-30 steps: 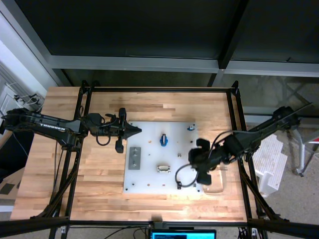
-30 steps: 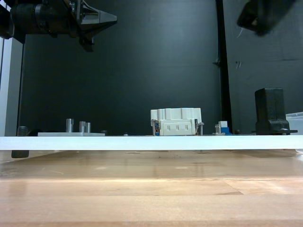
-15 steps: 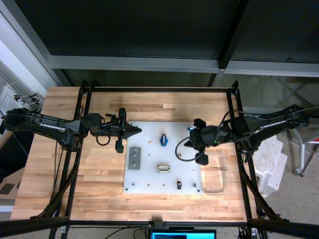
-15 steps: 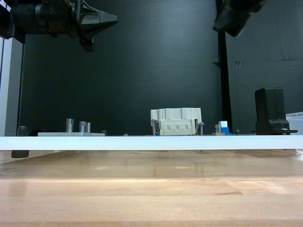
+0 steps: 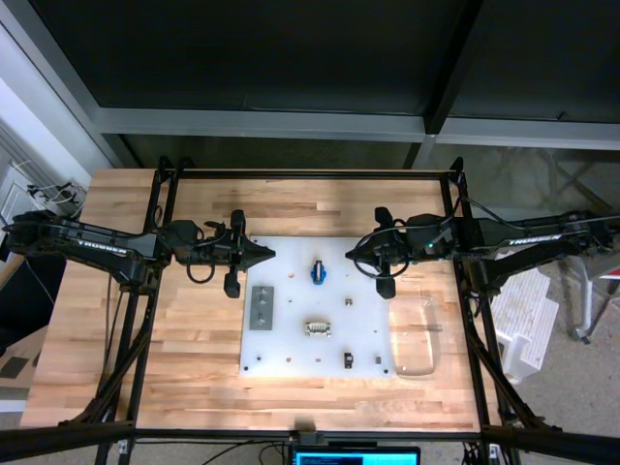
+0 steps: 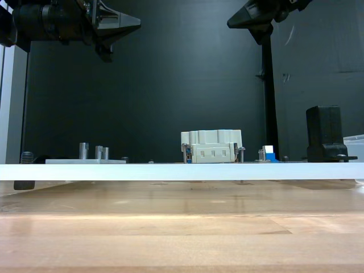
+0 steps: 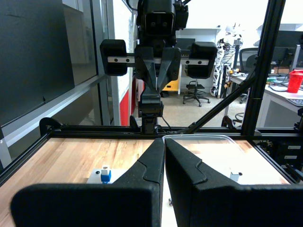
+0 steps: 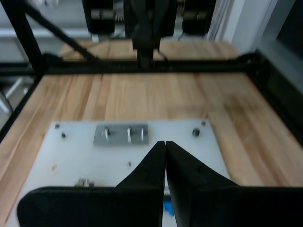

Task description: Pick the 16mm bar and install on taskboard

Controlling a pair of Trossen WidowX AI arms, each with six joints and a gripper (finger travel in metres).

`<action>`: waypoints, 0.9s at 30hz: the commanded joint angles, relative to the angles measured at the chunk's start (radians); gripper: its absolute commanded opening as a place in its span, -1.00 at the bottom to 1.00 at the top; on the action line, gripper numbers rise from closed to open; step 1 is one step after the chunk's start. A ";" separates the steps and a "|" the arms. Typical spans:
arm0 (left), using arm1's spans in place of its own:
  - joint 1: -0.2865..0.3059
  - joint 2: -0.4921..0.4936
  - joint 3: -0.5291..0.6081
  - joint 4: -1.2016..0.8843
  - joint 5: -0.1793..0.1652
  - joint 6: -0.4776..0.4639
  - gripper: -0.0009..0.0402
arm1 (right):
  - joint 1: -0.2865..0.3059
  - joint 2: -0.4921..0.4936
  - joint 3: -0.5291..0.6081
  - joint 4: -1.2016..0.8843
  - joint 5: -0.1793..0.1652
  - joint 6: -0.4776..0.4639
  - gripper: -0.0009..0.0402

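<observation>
You're looking at a wooden worktop (image 5: 194, 329) with the white board (image 5: 291, 349) lying flat mid-table and a clear tray (image 5: 392, 334) sitting just beside its right edge.

Both arms are reaching in from the sides and hanging high over the far part of the board, tips pointing at each other, well apart. The left end effector (image 5: 267, 254) is hovering over the board's far left corner with its fingers (image 7: 151, 161) pressed together and nothing showing between them. The right end effector (image 5: 353, 254) is hovering near the blue connector (image 5: 319, 273), and its fingers (image 8: 151, 165) are likewise pinched together on nothing visible.

The grey block (image 5: 262, 306) is carrying three short pegs (image 6: 99, 152) standing upright. The bar is too small to pick out: it may be one of those pegs or it may be lying in the tray, and you cannot tell which.

My read: no arm is carrying anything, so you're either before the pick or past the install. If the pick is pending, the next move is calling for the right end effector to spread its fingers, drop toward the tray, and line up squarely on a very small part. A slight offset there would be risking a miss.
</observation>
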 commanded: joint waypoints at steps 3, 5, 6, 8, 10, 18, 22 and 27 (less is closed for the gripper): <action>0.000 0.000 0.000 0.001 0.000 0.000 -0.96 | -0.032 -0.036 -0.085 0.154 -0.066 -0.001 -0.96; 0.000 0.000 0.000 0.000 0.000 0.000 -0.96 | -0.045 -0.045 -0.112 0.199 -0.067 -0.005 -0.96; 0.000 0.000 0.000 0.000 0.000 0.000 -0.96 | -0.051 -0.048 -0.125 0.221 -0.068 -0.011 -0.96; 0.000 0.000 0.000 0.000 0.000 0.000 -0.96 | -0.061 -0.055 -0.151 0.274 -0.071 -0.021 -0.96; 0.000 0.000 0.000 0.000 0.000 0.000 -0.96 | -0.068 -0.057 -0.179 0.334 -0.078 -0.021 -0.96; 0.000 0.000 0.000 0.000 0.000 0.000 -0.96 | -0.101 -0.057 -0.284 0.542 -0.102 -0.037 -0.96; 0.000 0.000 0.000 0.000 0.000 0.000 -0.96 | -0.103 -0.057 -0.329 0.620 -0.108 -0.037 -0.96; 0.000 0.000 0.000 0.000 0.000 0.000 -0.96 | -0.106 -0.057 -0.362 0.682 -0.143 -0.037 -0.96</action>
